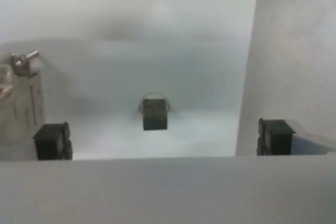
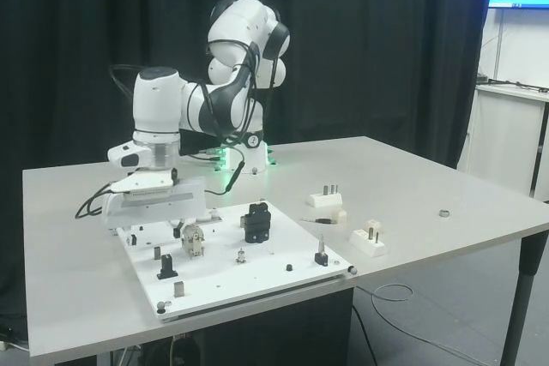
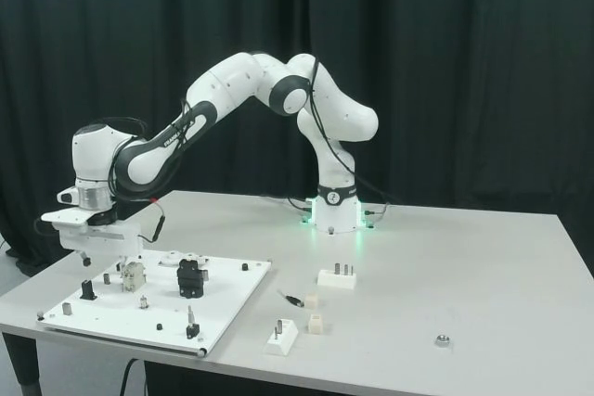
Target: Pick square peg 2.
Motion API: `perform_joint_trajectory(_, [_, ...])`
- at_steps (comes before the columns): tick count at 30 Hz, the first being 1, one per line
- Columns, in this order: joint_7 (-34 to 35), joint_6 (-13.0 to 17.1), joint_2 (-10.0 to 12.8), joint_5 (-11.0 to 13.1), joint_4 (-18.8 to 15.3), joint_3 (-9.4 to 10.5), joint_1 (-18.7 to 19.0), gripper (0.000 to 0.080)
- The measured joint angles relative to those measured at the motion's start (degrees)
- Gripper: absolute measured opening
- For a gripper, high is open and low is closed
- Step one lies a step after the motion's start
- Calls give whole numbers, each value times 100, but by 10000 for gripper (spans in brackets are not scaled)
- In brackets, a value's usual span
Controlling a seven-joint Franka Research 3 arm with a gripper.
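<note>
We read the square peg as a small, stiff, light block: no crush risk, though its smooth flat faces could slip if pinched off-centre. We'd take it across two opposite flat sides, below the top edge, fingers square to the faces.

Going left to right on the white board: the end effector hangs over the far-left corner, with the peg standing on the board directly under it. Right of that sit a metal fixture and a black block.

End effector is wide open and empty: the wrist view shows both fingertips well apart, peg centred between and beyond them, not touching.

The room views give arm pose and board layout, but the arm hides the peg there; only the wrist view shows it.
</note>
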Motion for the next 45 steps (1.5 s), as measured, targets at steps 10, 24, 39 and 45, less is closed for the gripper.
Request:
perform_joint_trajectory(10, [15, -60, -43, 0, 2, -115, 68, 798])
perform_joint_trajectory(24, [96, -73, -67, 0, 2, -124, 67, 800])
perform_joint_trajectory(39, [144, -72, -70, 0, 1, -127, 55, 800])
perform_joint_trajectory(45, [144, -72, -70, 0, 1, -127, 40, 800])
